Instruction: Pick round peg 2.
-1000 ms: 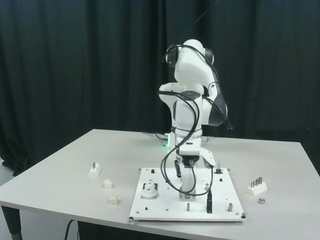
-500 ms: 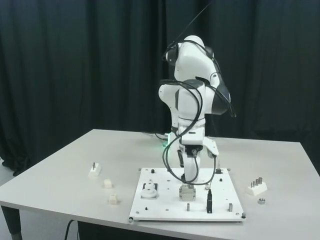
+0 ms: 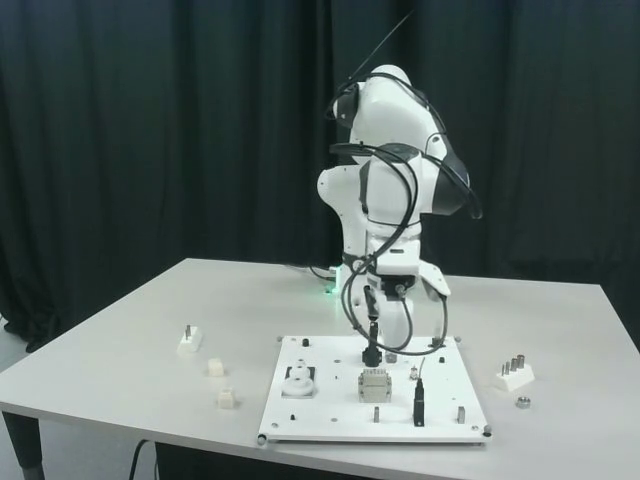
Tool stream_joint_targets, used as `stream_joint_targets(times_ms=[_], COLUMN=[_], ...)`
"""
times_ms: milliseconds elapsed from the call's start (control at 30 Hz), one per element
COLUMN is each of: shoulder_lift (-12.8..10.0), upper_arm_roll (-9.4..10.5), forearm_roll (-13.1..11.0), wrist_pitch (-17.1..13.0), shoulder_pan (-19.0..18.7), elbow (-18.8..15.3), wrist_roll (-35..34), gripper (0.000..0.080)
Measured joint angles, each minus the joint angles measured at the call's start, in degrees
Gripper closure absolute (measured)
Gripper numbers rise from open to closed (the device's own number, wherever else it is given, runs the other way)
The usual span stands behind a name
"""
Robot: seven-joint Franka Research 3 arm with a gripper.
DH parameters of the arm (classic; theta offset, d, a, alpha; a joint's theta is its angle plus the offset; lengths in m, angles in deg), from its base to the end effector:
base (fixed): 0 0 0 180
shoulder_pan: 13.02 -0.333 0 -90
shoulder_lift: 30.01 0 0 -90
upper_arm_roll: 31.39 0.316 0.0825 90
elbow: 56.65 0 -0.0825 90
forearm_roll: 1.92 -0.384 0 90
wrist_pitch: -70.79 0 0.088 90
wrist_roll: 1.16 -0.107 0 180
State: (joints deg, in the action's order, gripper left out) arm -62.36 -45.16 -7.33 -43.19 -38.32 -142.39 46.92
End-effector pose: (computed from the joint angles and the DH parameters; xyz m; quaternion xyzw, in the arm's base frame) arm 0.6753 0.1708 0.3433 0.8693 0.4931 -0.0330 0.0120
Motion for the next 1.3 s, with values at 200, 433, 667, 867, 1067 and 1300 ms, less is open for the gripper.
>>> stream_joint_targets(times_ms=[200,433,667,867,1067,1300], shoulder_lift=[0.0,0.18,0.57,0.76,0.84,1.24], upper_arm_roll=[-0.16,-0.17,-0.18,-0.18,-0.18,-0.09], forearm_roll=[0.28,1.0,1.55,1.57,1.57,1.4], wrist_pitch=[1.22,2.3,3.47,4.24,5.6,7.97], shoulder_pan=[-0.64,-1.36,-1.91,-2.3,-2.67,-3.81], elbow=[0.88,1.55,1.91,2.09,2.3,2.33], wrist_roll=[-8.49,-21.03,-34.29,-38.14,-43.86,-59.37], gripper=[0.0003,0.0003,0.0003,0.0003,0.0003,0.0003])
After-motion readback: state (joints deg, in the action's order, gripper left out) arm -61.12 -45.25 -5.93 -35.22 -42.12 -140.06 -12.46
